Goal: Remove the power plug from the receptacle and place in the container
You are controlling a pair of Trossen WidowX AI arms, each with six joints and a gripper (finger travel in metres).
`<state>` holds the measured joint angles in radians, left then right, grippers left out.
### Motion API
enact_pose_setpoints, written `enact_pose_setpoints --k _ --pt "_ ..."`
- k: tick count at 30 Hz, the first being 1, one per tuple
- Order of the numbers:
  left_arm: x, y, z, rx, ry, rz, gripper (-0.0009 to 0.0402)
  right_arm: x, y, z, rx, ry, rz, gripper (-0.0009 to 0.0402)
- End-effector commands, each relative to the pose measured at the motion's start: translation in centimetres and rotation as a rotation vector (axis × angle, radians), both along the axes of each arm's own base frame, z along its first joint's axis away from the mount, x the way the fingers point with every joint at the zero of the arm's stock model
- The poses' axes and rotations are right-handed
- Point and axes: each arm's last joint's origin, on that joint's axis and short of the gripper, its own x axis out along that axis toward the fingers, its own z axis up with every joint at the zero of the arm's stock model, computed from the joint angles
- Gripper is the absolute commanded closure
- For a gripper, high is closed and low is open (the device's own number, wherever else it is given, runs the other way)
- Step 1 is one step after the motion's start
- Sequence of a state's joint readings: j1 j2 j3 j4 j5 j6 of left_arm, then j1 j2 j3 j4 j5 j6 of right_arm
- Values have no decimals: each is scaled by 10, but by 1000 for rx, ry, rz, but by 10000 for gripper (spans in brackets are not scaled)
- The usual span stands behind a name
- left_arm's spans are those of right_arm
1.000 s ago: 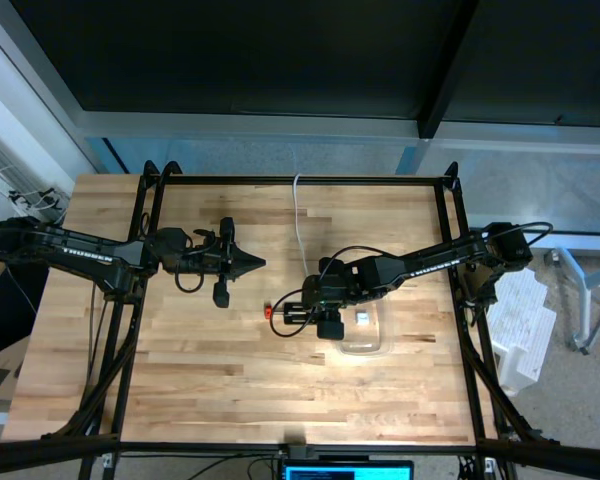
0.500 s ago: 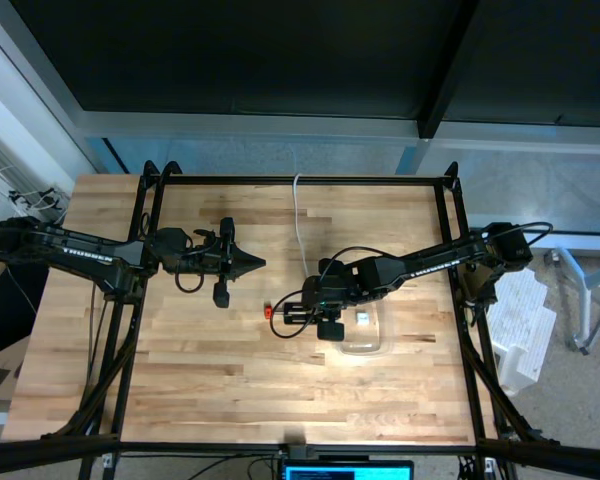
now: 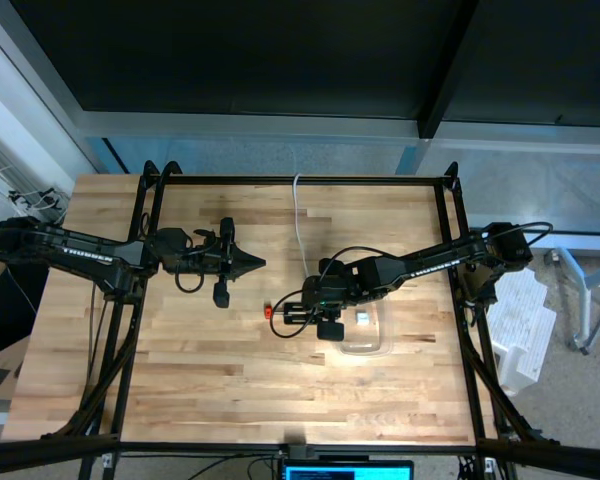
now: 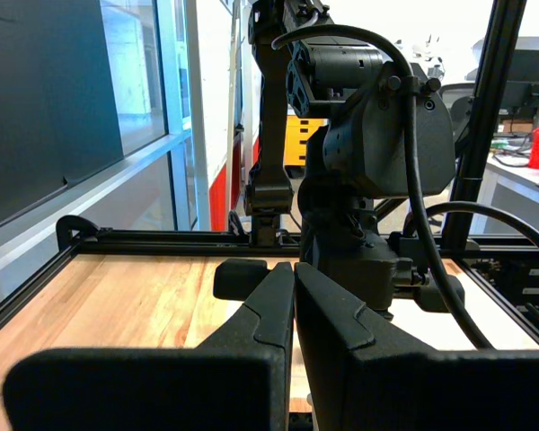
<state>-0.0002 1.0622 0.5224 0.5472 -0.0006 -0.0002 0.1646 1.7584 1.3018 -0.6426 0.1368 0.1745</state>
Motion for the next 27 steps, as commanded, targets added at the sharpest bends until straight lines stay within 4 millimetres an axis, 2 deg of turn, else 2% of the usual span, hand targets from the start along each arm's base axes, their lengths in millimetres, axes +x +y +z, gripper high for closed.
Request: enact_pose_setpoints --k 1,27 --pt "0 0 0 0 0 0 393 0 0 1 0 -3 -1 393" --pt "0 0 0 0 -1 0 393 -7 0 22 11 -40 6 393"
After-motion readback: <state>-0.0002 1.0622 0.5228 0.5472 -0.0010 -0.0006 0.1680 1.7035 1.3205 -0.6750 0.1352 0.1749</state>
